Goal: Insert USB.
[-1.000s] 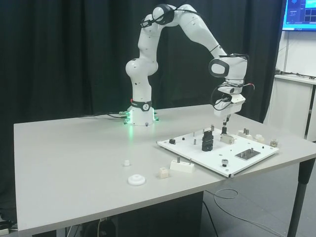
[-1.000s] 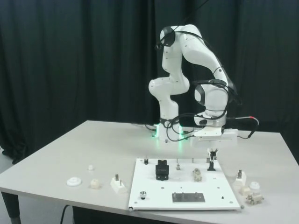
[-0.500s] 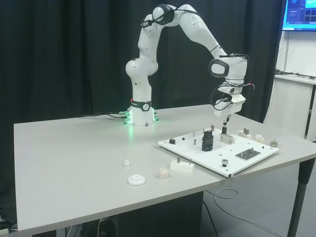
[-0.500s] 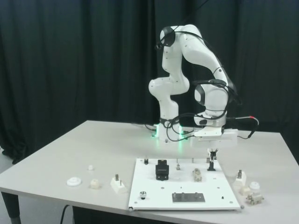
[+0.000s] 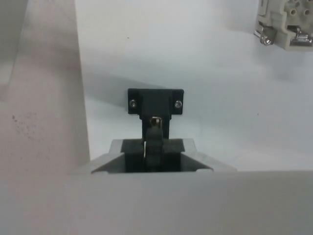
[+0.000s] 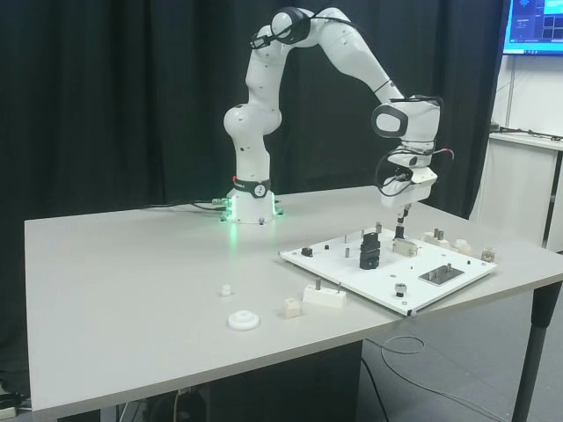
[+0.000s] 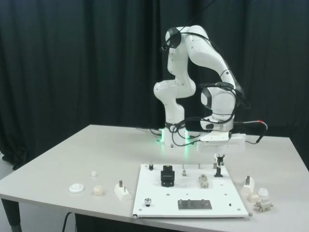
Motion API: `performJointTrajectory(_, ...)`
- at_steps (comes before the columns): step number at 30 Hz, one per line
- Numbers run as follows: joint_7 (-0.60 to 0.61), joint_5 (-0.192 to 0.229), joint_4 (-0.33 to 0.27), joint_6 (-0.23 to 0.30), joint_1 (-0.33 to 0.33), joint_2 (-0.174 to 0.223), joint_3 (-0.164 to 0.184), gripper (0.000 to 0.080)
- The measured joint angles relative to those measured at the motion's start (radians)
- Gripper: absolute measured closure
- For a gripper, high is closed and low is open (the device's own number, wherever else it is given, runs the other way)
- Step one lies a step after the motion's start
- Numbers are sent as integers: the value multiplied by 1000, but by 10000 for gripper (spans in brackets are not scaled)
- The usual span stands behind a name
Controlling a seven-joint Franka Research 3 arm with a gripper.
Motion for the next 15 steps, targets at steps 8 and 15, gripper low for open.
performJointTrajectory(8, 41, 0, -1, 4, 0, -1, 0, 732)
performJointTrajectory(15, 41, -6, -8, 24, 0, -2, 0, 732)
